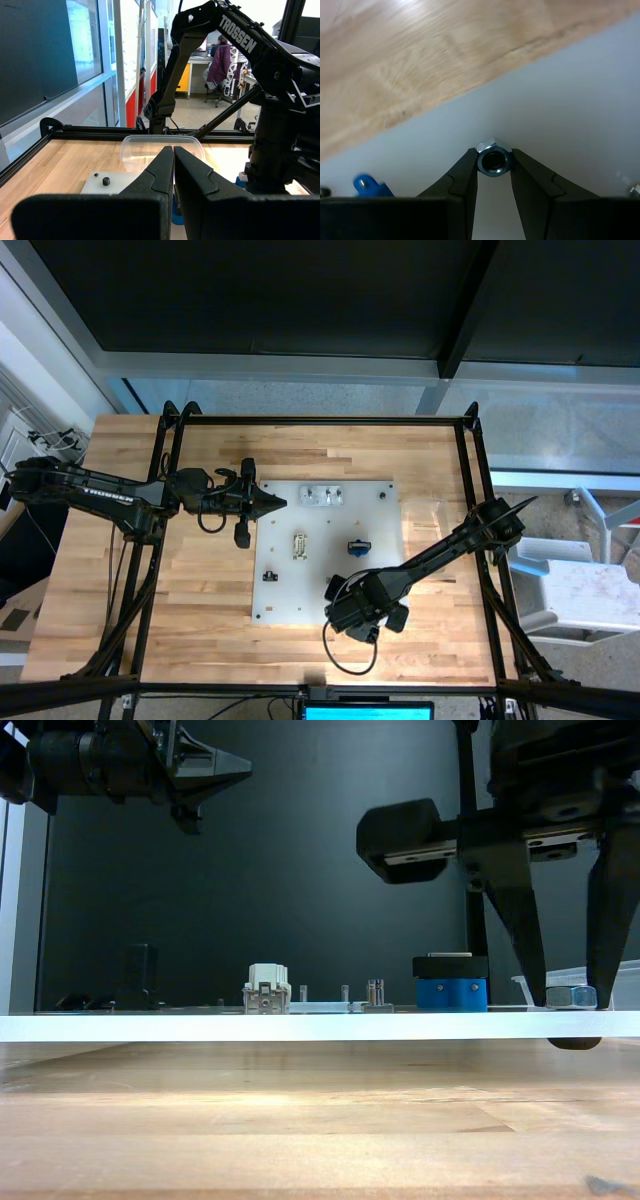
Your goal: Unfasten the M12 fastener and place in the container
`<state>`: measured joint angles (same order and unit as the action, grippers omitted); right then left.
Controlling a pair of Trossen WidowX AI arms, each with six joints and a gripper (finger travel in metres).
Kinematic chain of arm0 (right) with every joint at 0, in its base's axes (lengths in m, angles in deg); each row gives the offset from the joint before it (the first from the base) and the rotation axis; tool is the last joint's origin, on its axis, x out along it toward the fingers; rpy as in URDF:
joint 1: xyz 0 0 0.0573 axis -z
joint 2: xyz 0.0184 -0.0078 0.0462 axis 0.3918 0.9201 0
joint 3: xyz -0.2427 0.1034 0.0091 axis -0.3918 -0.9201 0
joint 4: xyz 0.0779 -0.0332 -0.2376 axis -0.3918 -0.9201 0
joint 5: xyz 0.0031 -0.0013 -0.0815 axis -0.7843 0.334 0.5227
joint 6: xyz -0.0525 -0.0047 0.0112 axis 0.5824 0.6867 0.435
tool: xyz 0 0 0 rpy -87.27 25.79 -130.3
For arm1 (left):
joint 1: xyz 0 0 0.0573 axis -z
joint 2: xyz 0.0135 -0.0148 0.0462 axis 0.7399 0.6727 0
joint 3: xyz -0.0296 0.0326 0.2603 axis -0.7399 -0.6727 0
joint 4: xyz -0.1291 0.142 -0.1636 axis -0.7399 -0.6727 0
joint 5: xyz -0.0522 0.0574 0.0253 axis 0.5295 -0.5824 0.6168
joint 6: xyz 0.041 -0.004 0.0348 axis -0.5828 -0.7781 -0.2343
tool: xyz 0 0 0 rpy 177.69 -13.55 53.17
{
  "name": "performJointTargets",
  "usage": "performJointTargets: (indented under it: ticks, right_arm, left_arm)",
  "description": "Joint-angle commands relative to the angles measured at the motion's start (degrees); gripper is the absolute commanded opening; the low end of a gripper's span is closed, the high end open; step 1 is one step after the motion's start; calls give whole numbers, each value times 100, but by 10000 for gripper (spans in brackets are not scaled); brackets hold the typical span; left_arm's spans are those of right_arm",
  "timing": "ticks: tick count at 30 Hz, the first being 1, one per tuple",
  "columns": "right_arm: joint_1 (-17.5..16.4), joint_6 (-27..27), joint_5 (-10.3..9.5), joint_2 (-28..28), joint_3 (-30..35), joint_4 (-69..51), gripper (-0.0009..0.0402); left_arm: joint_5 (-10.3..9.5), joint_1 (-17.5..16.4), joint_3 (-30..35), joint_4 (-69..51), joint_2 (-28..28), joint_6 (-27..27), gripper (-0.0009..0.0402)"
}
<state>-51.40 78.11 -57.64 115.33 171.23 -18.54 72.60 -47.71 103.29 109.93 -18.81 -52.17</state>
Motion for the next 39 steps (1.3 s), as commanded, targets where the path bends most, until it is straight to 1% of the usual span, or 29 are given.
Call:
performJointTargets:
  ticks: [1,8,12,17,25,29,31,33,34,36,37,39]
  right_arm:
    - [-4,562,-22,2,0,-2,31]
    - [-4,549,-22,2,0,-9,59]
    - [-4,538,-26,2,0,-39,82]
    - [-7,535,-24,2,0,-39,123]
    - [-15,540,-20,-2,0,-42,209]
    - [-20,520,-20,-94,2,-63,237]
    - [-22,175,-20,-192,2,-120,244]
    - [-20,-435,-17,-297,2,-190,245]
    - [-22,-831,-17,-358,2,-214,244]
    - [-26,-1840,-11,-457,2,-208,240]
    - [-28,-2444,31,-492,2,-201,236]
    - [-31,-3753,24,-557,0,-197,222]
  left_arm:
    - [2,-2,0,2,2,0,0]
    - [2,-2,0,2,2,0,0]
    - [2,0,0,2,2,0,0]
    - [2,0,0,2,2,0,0]
    - [2,-2,0,2,2,0,0]
    - [2,-2,0,2,2,0,0]
    - [2,0,0,2,2,0,0]
    - [2,0,0,2,2,0,0]
    - [2,0,0,2,2,0,0]
    - [2,0,0,2,2,0,0]
    - [2,0,0,2,2,0,0]
    - [2,0,0,2,2,0,0]
